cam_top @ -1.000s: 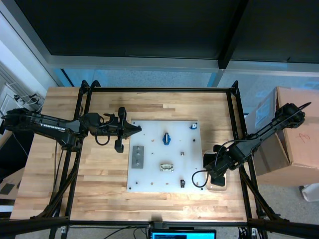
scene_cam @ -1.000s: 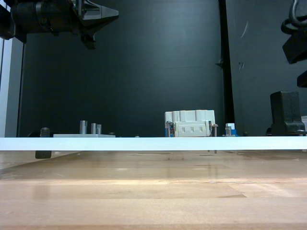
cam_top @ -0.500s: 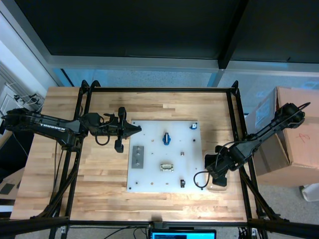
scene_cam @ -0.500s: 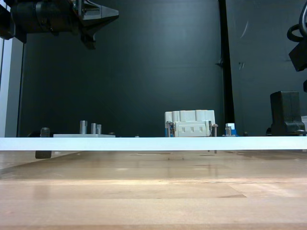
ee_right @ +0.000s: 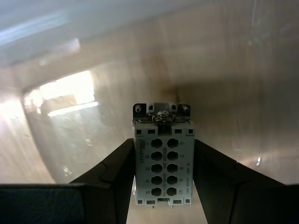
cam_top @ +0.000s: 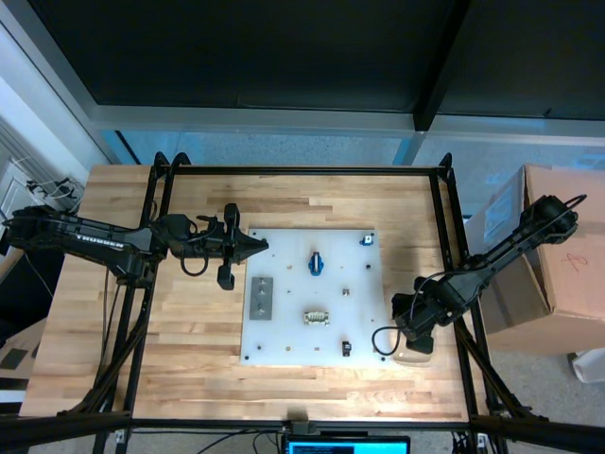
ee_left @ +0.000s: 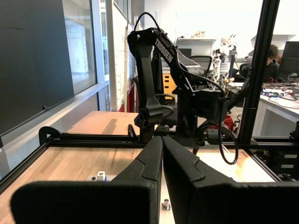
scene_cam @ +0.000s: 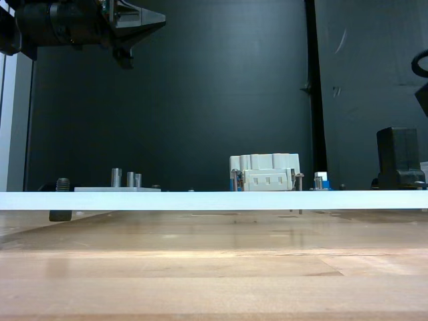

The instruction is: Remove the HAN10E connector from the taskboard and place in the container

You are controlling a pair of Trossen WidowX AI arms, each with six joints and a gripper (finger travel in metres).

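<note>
The HAN10E connector (ee_right: pixel 163 161), grey with ten numbered holes, is held between the fingers of my right gripper (ee_right: pixel 163 148), which is shut on it. It hangs inside the pale beige container (ee_right: pixel 88 65), clear of the board. From above, the right gripper (cam_top: pixel 403 333) points down over the container (cam_top: pixel 417 357) just right of the white taskboard (cam_top: pixel 284 284). The connector's cream base (cam_top: pixel 317 318) stays on the board, also in the low view (scene_cam: pixel 264 172). My left gripper (cam_top: pixel 261 244) hovers shut and empty above the board's far left corner (ee_left: pixel 162 140).
The board carries a blue knob (cam_top: pixel 316 262), a grey block with pins (cam_top: pixel 261 297) and a small black part (cam_top: pixel 347 348). A black frame rail (cam_top: pixel 454 246) runs beside the right arm. A cardboard box (cam_top: pixel 553 255) stands off the table's right edge.
The right gripper with the connector has shifted slightly toward the table's near edge over the container and slid out of the low view to the right. The left arm has not moved.
</note>
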